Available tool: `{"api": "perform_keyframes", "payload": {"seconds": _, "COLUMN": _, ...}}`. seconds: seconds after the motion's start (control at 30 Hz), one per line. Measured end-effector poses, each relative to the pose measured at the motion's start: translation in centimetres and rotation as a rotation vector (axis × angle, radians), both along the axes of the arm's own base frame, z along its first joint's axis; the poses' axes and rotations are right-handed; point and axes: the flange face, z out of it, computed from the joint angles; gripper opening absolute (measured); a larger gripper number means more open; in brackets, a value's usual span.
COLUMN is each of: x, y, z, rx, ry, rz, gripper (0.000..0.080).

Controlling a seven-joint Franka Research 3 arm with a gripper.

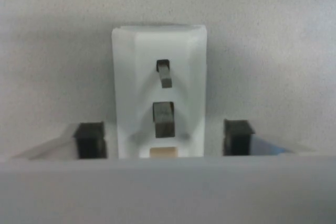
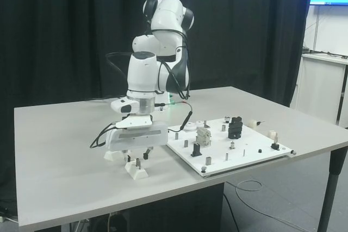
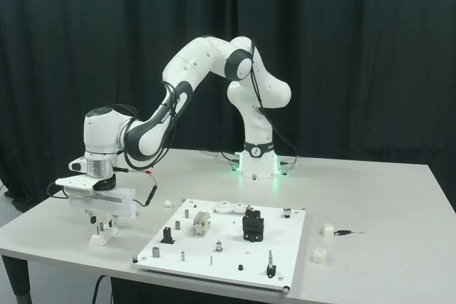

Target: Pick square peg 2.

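The square peg (image 1: 164,119) stands upright in a white holder (image 1: 159,92) on the worktop (image 2: 65,145). It looks small, rigid, light and smooth-sided; grip its flat opposite faces. The jaws hang open, straddling the holder.

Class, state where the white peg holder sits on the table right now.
The white peg holder stands on the grey table directly beneath the tool, beside the white board, off the board.
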Motion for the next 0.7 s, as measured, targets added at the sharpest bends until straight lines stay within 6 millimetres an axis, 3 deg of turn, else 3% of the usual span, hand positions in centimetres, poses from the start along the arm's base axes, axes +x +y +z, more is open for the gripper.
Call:
{"api": "perform_keyframes", "payload": {"seconds": 0.03, "x": 0.01, "y": 0.0, "z": -0.03, "rx": 0.0, "ry": 0.0, "rz": 0.0, "gripper": 0.0496}}
{"api": "perform_keyframes", "payload": {"seconds": 0.2, "x": 0.05, "y": -0.03, "z": -0.18, "rx": -0.001, "ry": 0.002, "rz": 0.001, "gripper": 0.0496}}
{"api": "perform_keyframes", "payload": {"seconds": 0.23, "x": 0.05, "y": -0.04, "z": -0.2, "rx": -0.001, "ry": 0.002, "rz": 0.0, "gripper": 0.0312}}
{"api": "perform_keyframes", "payload": {"seconds": 0.4, "x": 0.1, "y": -0.09, "z": -0.3, "rx": -0.001, "ry": 0.002, "rz": 0.0, "gripper": 0.0312}}
{"api": "perform_keyframes", "payload": {"seconds": 0.43, "x": 0.13, "y": -0.1, "z": -0.29, "rx": -0.001, "ry": 0.001, "rz": 0.0, "gripper": 0.0132}}
{"api": "perform_keyframes", "payload": {"seconds": 0.6, "x": 0.18, "y": -0.15, "z": -0.29, "rx": 0.0, "ry": 0.002, "rz": 0.0, "gripper": 0.0132}}
{"api": "perform_keyframes", "payload": {"seconds": 0.63, "x": 0.19, "y": -0.16, "z": -0.28, "rx": 0.001, "ry": 0.003, "rz": 0.0, "gripper": 0.0073}}
{"api": "perform_keyframes", "payload": {"seconds": 0.7, "x": 0.2, "y": -0.17, "z": -0.24, "rx": 0.003, "ry": 0.005, "rz": -0.001, "gripper": 0.0073}}
